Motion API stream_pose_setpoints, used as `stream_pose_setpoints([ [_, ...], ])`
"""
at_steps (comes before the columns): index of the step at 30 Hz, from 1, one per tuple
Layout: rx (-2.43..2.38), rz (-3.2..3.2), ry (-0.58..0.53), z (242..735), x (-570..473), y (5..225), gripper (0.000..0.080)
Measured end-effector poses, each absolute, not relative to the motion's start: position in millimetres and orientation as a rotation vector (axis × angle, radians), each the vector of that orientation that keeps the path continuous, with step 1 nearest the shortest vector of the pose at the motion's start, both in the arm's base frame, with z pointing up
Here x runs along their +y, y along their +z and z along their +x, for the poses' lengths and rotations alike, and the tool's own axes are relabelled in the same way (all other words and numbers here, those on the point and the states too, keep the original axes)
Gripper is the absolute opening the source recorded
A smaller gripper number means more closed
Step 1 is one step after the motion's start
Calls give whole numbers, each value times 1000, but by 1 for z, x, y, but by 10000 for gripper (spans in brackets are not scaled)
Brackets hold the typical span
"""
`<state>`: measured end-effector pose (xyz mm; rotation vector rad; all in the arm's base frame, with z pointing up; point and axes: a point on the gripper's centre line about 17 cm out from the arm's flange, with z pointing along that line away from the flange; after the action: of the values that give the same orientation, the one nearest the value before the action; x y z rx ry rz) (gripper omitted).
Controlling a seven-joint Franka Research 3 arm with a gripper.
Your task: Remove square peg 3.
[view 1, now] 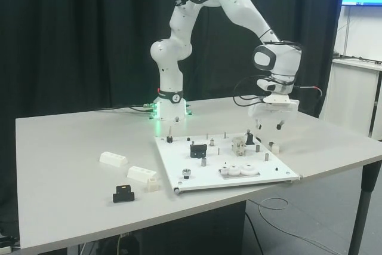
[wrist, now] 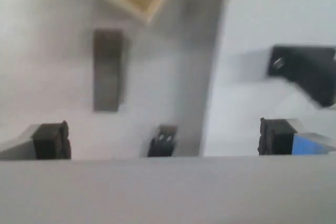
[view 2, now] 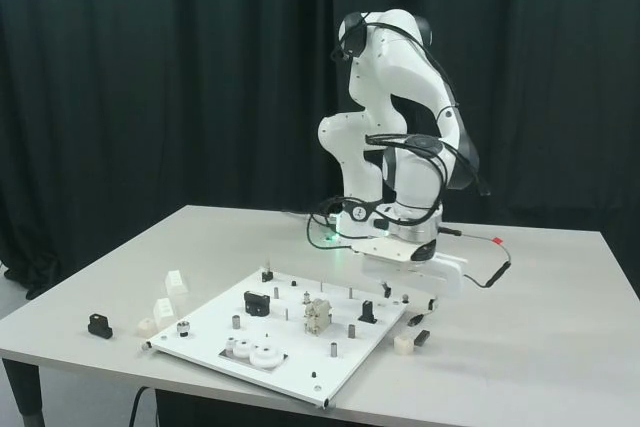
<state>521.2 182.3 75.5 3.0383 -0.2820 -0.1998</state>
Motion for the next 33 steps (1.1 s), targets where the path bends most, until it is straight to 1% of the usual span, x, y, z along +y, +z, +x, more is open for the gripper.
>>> stream_pose_setpoints([
  [19,-296,3072,-38,575,112,84,800],
  [25,-307,3083,-2,585,101,79,800],
  [33,-308,3092,21,591,98,66,800],
])
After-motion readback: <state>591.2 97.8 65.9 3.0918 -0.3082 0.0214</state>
